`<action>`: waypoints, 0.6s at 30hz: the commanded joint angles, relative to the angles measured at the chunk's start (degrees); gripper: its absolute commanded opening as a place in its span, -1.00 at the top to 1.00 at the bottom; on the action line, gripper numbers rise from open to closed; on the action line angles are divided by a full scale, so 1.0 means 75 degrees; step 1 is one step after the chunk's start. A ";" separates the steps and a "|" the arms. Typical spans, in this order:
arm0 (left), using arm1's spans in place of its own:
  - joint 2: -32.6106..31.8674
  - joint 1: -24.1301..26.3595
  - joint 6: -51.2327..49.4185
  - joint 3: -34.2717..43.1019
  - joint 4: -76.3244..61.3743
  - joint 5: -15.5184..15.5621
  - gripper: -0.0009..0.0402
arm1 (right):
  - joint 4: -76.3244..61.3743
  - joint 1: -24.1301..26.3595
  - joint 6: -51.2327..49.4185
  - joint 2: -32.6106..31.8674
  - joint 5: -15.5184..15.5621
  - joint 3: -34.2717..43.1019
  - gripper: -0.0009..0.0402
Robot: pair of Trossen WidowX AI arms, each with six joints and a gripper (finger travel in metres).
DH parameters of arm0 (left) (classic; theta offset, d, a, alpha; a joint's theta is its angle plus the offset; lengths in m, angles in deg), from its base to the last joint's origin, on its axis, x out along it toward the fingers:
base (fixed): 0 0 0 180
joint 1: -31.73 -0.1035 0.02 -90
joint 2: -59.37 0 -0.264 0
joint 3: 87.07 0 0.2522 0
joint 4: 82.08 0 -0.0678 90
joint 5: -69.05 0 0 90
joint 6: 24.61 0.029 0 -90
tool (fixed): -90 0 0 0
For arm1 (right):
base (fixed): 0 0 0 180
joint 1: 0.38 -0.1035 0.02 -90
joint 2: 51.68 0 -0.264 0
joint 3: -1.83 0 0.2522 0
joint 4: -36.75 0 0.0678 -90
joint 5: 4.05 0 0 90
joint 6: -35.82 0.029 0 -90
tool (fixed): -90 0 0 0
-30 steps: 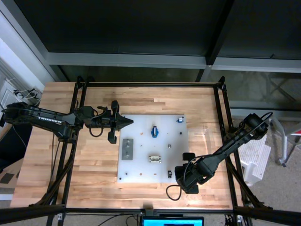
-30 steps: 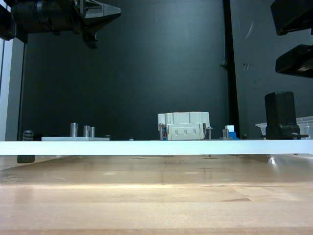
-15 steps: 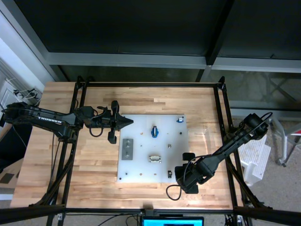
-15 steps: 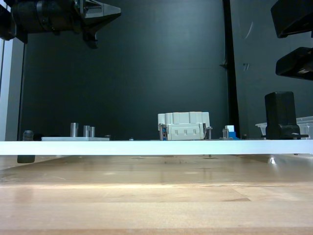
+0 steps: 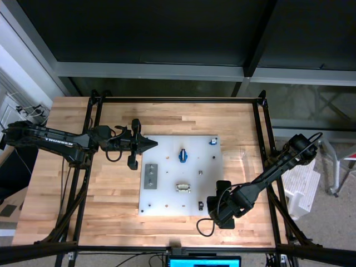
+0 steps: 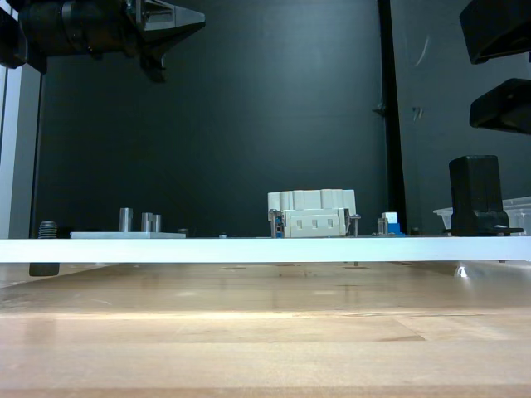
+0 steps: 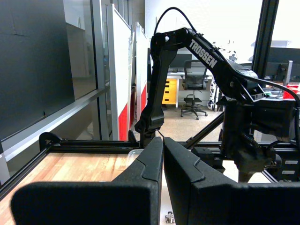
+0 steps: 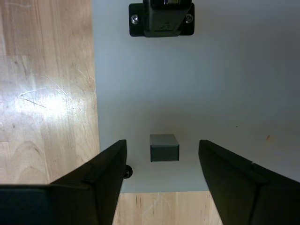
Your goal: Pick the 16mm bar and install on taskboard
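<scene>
My right claw hangs over the near right corner of the white taskboard. It points straight down, and its two fingers are spread wide. Between them, touched by neither, a small grey square-ended piece stands in the board close to that corner. I take it for the 16mm bar, seen end-on. It is upright and clear of both fingers, but I cannot tell whether it is fully down in its seat. A black mount with two screws sits on the board near the bar, apart from it.

My left claw hangs high above the far left corner of the taskboard, lying level and pointing to the right. Its fingers are drawn together with only a thin slit between them.

The taskboard rests on the wooden table. A grey plate with short pegs lies on its left part. A white connector sits near the board's middle, and a blue part sits farther back.
</scene>
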 commanded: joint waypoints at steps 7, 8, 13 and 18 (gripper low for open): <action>-0.0003 -0.0003 0.0000 0.0003 0.0000 -0.0003 0.96 | -0.0140 0.0003 -0.0096 0.0519 -0.0012 0.0012 -0.23; -0.0003 0.0000 0.0000 0.0003 0.0000 -0.0003 0.96 | -0.0213 0.0003 -0.0096 0.0589 -0.0009 0.0012 -0.23; -0.0003 0.0000 0.0000 0.0003 0.0000 -0.0003 0.96 | -0.0393 0.0000 -0.0093 0.0863 -0.0009 0.0012 -0.23; -0.0003 -0.0003 0.0000 0.0003 0.0000 -0.0003 0.96 | -0.0402 0.0000 -0.0093 0.0915 0.0000 0.0012 -0.23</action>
